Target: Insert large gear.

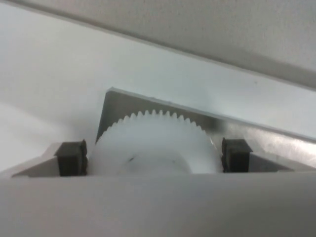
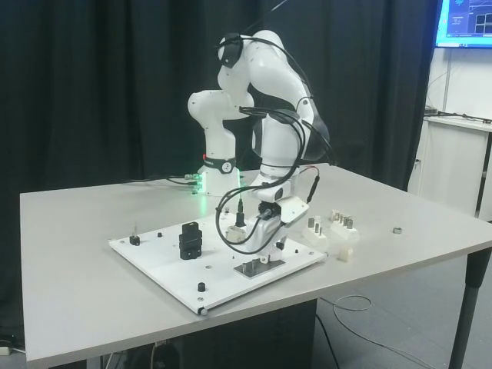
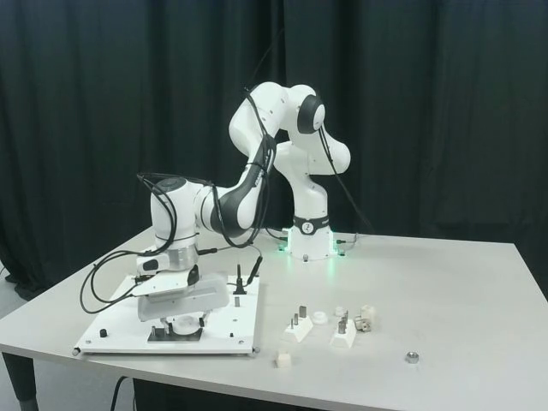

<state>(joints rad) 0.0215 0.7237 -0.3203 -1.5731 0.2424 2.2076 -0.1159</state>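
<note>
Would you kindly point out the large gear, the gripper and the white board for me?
large gear (image 1: 155, 143), wrist view, on its toothed white face.
gripper (image 1: 154, 157), wrist view, midway between the black fingertips.
white board (image 2: 165, 269), first room view, bare front area.

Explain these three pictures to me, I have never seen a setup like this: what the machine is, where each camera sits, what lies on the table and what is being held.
The machine is a white robot arm bolted on a grey table. Two pictures come from cameras standing in the room. The third comes from a camera on the arm's wrist, looking down past its gripper, a two-finger clamp. There the black fingertips sit on either side of a white large gear, so the gear appears to be held. On the table lies a white board with a grey metal plate under the gripper. Beside the board stand small white blocks with pegs, and a small ring.
</note>
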